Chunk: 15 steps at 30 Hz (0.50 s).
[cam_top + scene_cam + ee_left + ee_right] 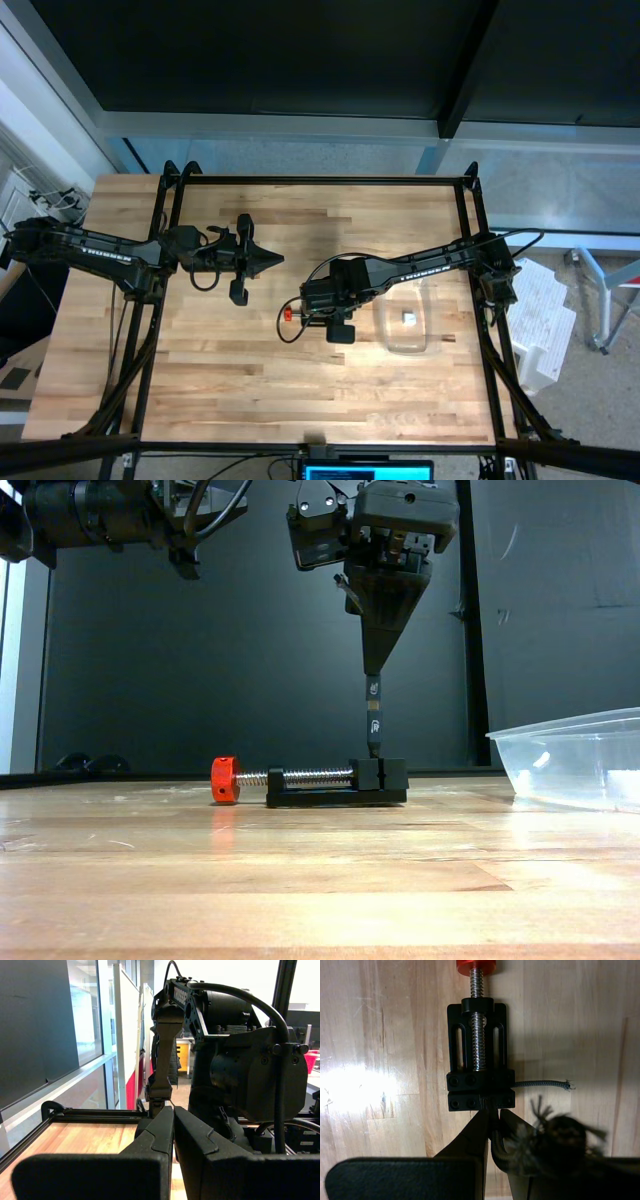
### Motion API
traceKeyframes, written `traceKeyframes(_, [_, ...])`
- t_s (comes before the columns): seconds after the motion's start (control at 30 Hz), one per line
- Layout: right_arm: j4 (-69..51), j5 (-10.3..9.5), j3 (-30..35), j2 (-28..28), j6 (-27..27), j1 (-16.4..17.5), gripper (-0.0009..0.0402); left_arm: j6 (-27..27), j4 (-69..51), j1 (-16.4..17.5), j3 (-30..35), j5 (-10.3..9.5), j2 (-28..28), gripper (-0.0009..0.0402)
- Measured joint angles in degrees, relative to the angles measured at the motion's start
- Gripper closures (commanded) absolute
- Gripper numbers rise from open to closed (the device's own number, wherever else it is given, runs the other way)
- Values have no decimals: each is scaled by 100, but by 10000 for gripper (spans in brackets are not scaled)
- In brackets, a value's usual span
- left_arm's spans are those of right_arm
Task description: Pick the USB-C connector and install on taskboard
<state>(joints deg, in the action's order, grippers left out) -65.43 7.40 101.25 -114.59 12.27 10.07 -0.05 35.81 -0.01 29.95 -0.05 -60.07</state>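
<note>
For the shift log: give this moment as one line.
left hand shut, raised at table's left | right hand shut on black stem upright at taskboard | USB-C connector in clear tray

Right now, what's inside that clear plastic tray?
One tiny whitish USB-C connector lies on the floor of the clear tray; nothing covers it. Right gripper grips a thin black stem reaching down to the taskboard; left gripper hangs parked left.
</note>
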Motion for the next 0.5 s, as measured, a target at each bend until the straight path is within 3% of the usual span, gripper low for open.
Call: traceKeyframes(0.5, [24,-9,-2,0,-42,9,394,2,0,0,0,0,0,393])
